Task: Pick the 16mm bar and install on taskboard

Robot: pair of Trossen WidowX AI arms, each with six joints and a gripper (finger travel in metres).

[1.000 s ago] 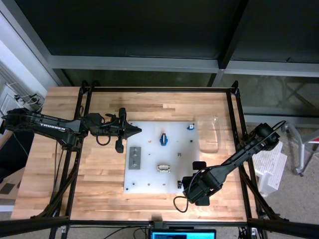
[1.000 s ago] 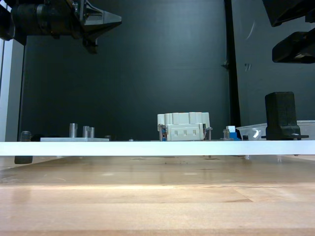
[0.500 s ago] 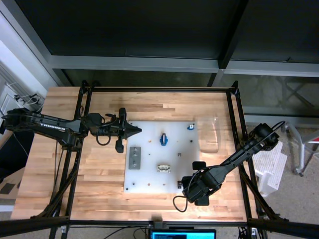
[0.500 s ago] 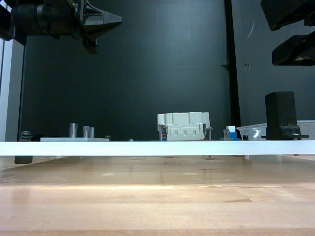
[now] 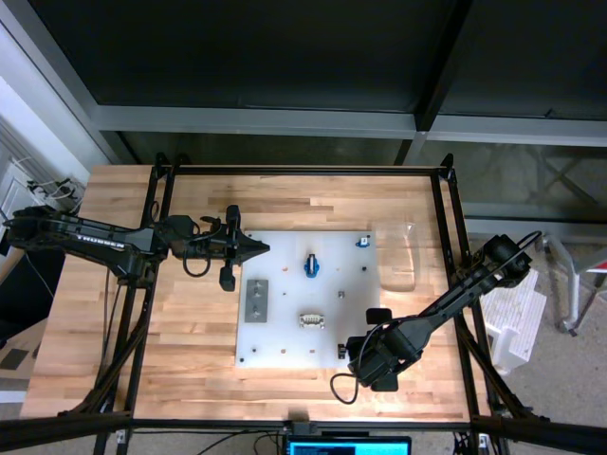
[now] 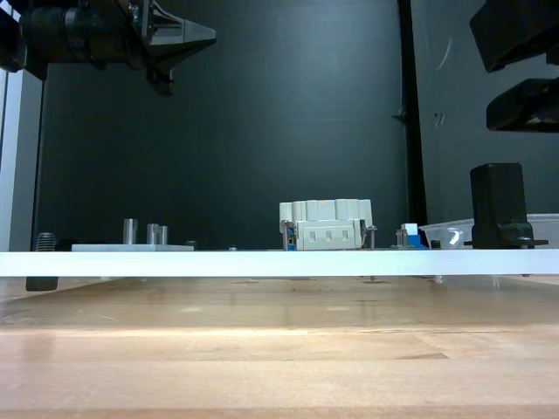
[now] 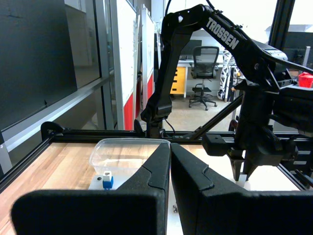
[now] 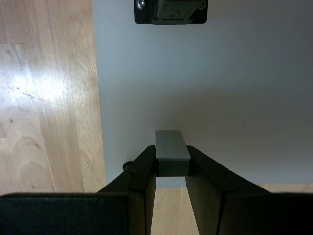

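Grey bar (image 8: pixel 172 151) in right pincer (image 8: pixel 172 159) over taskboard (image 8: pixel 205 73), left pincer (image 7: pixel 170 148) aloft

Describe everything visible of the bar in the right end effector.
The bar is a short grey block with a matte, metal-looking flat top. The right end effector is shut on it, clamping two opposite sides, above the white taskboard near its edge by the wooden tabletop. The left end effector hovers shut over the board's far left corner.
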